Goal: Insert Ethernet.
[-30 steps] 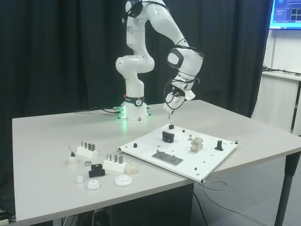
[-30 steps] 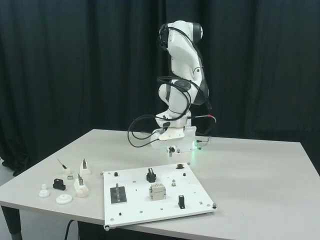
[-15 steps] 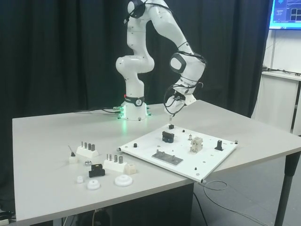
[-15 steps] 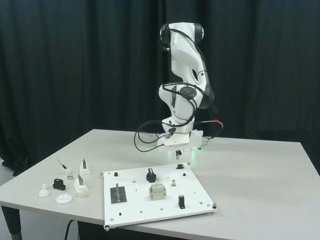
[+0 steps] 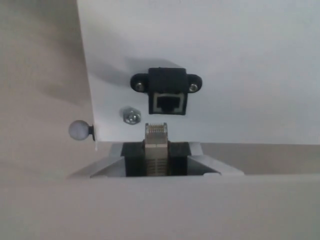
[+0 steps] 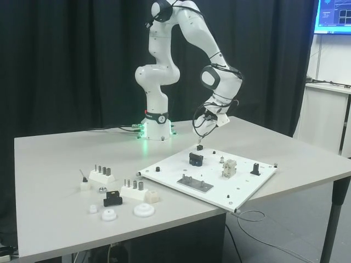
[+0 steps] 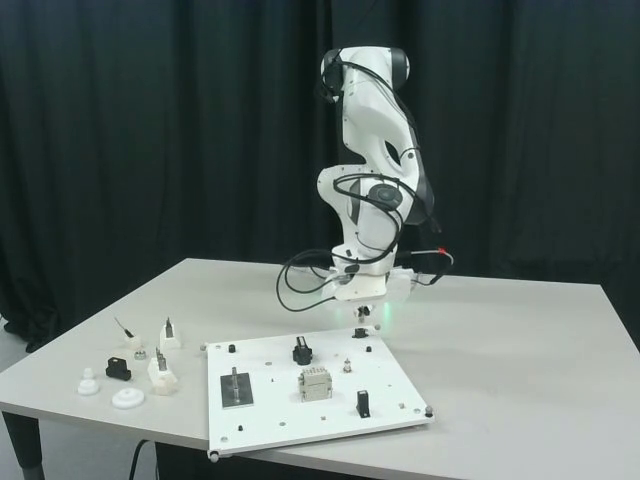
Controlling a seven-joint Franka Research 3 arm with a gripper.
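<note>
In the wrist view my gripper (image 5: 156,150) is shut on an Ethernet plug (image 5: 155,134), whose contacts point at the black Ethernet socket (image 5: 166,92) screwed to the white board (image 5: 240,60). The plug tip hangs just short of the socket opening, with a small gap between them. From the first room view my gripper (image 6: 201,138) hovers right above the socket (image 6: 199,147) at the board's far corner. The second room view shows my gripper (image 7: 362,312) over the same socket (image 7: 359,332). A black cable (image 7: 300,280) loops from the wrist.
The board (image 6: 241,186) also carries a black block (image 6: 196,159), a white connector block (image 6: 228,167), a black bracket (image 6: 255,168) and a grey plate (image 6: 194,183). Several small white and black parts (image 6: 118,194) lie on the table to the board's left. A screw (image 5: 131,115) sits beside the socket.
The arm has swung toward the board's far corner and lowered, bringing my gripper with the plug from beside the board to just above the socket.
</note>
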